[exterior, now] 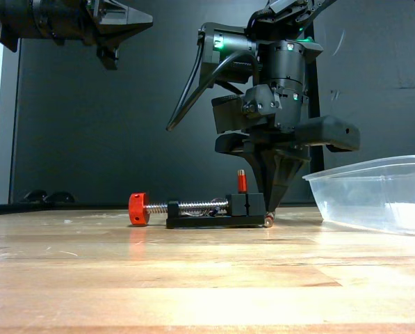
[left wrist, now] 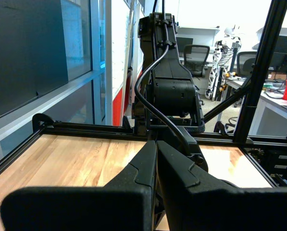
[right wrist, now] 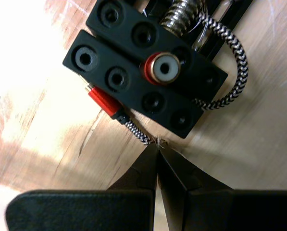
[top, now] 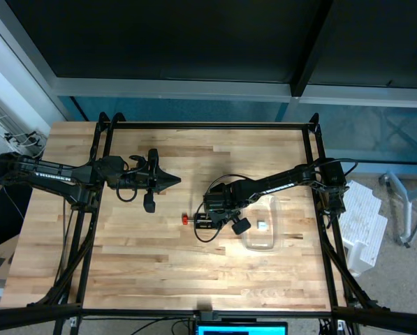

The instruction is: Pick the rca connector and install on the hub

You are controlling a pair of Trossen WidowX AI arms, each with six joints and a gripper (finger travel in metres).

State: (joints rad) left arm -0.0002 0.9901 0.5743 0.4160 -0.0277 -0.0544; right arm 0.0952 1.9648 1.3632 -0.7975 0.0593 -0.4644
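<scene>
high view
left gripper (top: 172,180): held above the table at 9 o'clock of the hub, well apart from it, pointing toward 3 o'clock.
hub (top: 202,222): flat on the table, with its red knob (top: 184,219) at the 9 o'clock end.
right gripper (top: 216,220): pointing down at the hub's 3 o'clock end.
tray (top: 267,241): near the hub at its 3 o'clock, with 1 white cube (top: 262,225) inside.

low view
rca connector (exterior: 268,221): on the table, touching the hub's 3 o'clock end, directly under the right gripper's tips.
red plug (exterior: 241,181): standing upright in the hub's top.

left wrist view
left jaws: closed on nothing, fingers (left wrist: 143,168) pressed together.

right wrist view
rca connector: red sleeve lying flat along the hub's end face, with its braided lead (right wrist: 136,131) running to the fingertips.
right jaws: closed, tips meeting at the lead's end. I cannot tell whether they pinch it.
hub: 2 rows of sockets, 1 filled by the red plug.
</scene>
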